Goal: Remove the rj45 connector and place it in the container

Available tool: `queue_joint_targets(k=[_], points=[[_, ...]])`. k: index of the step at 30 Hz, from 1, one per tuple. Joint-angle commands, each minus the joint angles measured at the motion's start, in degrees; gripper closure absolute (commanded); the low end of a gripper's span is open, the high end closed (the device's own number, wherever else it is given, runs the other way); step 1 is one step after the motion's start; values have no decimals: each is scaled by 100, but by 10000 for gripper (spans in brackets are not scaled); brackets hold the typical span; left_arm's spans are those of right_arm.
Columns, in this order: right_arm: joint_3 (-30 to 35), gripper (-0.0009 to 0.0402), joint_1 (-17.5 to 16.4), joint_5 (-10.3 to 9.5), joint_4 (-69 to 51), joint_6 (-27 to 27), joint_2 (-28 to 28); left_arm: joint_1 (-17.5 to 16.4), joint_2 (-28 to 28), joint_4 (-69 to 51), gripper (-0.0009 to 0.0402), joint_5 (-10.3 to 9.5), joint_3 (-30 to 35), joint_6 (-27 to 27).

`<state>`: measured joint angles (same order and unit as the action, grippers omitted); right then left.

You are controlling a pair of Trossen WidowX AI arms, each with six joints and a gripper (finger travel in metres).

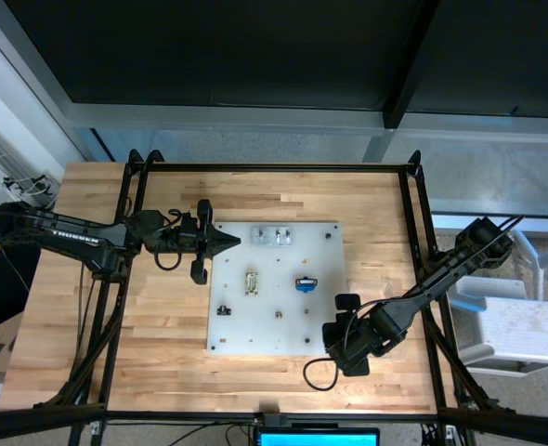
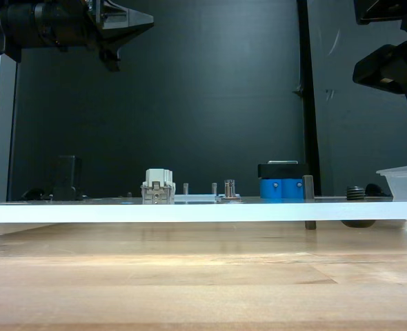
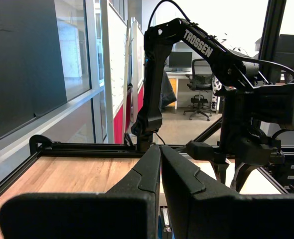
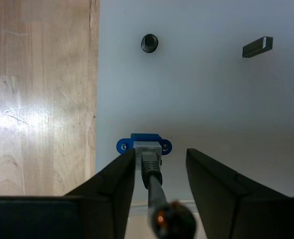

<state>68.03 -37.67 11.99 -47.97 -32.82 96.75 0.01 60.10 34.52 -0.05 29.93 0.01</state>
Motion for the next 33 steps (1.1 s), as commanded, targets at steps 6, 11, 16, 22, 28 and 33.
queue_joint_targets(k=[6,11,16,22,28,33], points=[[-4,347,2,-107,11,31,0,0,2,0,392,2,2,0],[-7,395,2,-105,28,24,0,-2,2,0,392,2,2,0],[-7,395,2,-107,39,9,0,0,2,0,392,2,2,0],[-7,393,2,-116,50,7,0,-2,2,0,392,2,2,0],[70,393,2,-153,42,7,-55,-2,2,0,392,2,2,0],[142,393,-2,-149,-90,7,-146,0,2,0,392,2,2,0]])
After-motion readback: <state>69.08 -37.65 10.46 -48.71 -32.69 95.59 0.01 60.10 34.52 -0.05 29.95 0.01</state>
